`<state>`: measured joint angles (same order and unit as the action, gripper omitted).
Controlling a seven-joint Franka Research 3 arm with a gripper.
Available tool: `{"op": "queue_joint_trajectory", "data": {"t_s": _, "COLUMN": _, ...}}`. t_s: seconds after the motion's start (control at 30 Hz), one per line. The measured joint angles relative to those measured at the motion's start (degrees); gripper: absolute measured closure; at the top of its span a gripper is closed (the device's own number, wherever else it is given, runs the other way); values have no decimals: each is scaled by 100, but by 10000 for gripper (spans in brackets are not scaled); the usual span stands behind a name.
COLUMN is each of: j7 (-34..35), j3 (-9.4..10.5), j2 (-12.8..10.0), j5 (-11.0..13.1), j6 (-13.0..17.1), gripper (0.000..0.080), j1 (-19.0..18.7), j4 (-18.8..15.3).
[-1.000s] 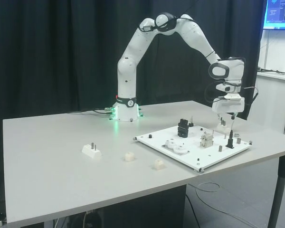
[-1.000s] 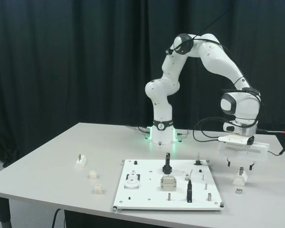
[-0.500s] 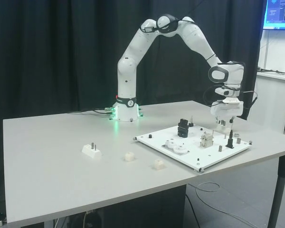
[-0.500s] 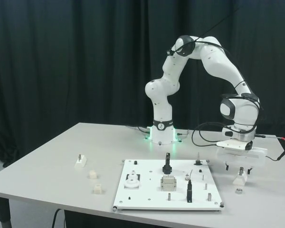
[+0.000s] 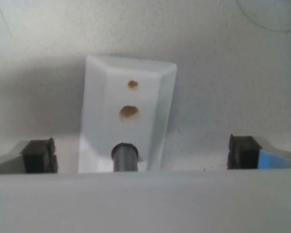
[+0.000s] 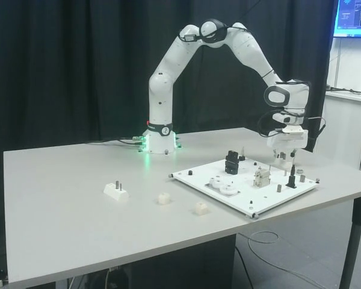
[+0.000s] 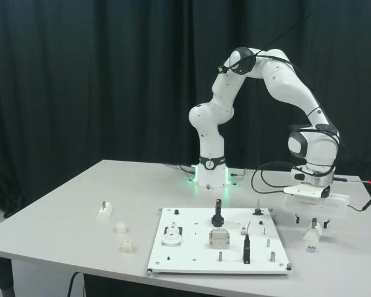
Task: Pick round peg 3.
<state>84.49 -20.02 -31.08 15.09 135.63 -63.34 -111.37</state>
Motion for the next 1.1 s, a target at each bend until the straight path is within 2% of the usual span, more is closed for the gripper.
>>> {"op": "queue_joint_trajectory", "data": {"t_s": 0.1, "j7": -1, "j3": 1, "j2": -13, "j5": 25, "j6": 0, "gripper": 3, "j1": -14, "j4": 10}}
{"op": "queue_joint_trajectory", "data": {"t_s": 0.13, "j7": -4, "j3": 1, "j2": -17, "j5": 33, "j6": 0, "gripper": 132, "j1": -17, "j4": 14}}
{"op": "queue_joint_trajectory", "data": {"t_s": 0.27, "j7": -34, "j3": 7, "j2": -29, "j5": 65, "j6": 0, "gripper": 132, "j1": -23, "j4": 32}}
{"op": "queue_joint_trajectory", "data": {"t_s": 0.3, "j7": -46, "j3": 9, "j2": -31, "j5": 77, "j6": -1, "gripper": 312, "j1": -24, "j4": 35}}
{"op": "queue_joint_trajectory", "data": {"t_s": 0.47, "j7": -125, "j3": 11, "j2": -37, "j5": 146, "j6": -3, "gripper": 312, "j1": -25, "j4": 51}}
{"op": "queue_joint_trajectory", "data": {"t_s": 0.5, "j7": -134, "j3": 12, "j2": -38, "j5": 152, "j6": -3, "gripper": 506, "j1": -25, "j4": 55}}
{"op": "queue_joint_trajectory", "data": {"t_s": 0.67, "j7": -156, "j3": 12, "j2": -42, "j5": 184, "j6": -4, "gripper": 506, "j1": -26, "j4": 75}}
{"op": "queue_joint_trajectory", "data": {"t_s": 0.7, "j7": -162, "j3": 12, "j2": -43, "j5": 188, "j6": -4, "gripper": 668, "j1": -26, "j4": 78}}
{"op": "queue_joint_trajectory", "data": {"t_s": 1.0, "j7": -201, "j3": 10, "j2": -41, "j5": 191, "j6": -26, "gripper": 668, "j1": -26, "j4": 147}}
{"op": "queue_joint_trajectory", "data": {"t_s": 1.03, "j7": -201, "j3": 9, "j2": -38, "j5": 191, "j6": -41, "gripper": 695, "j1": -26, "j4": 167}}
{"op": "queue_joint_trajectory", "data": {"t_s": 1.1, "j7": -203, "j3": 5, "j2": -25, "j5": 191, "j6": -110, "gripper": 695, "j1": -26, "j4": 214}}
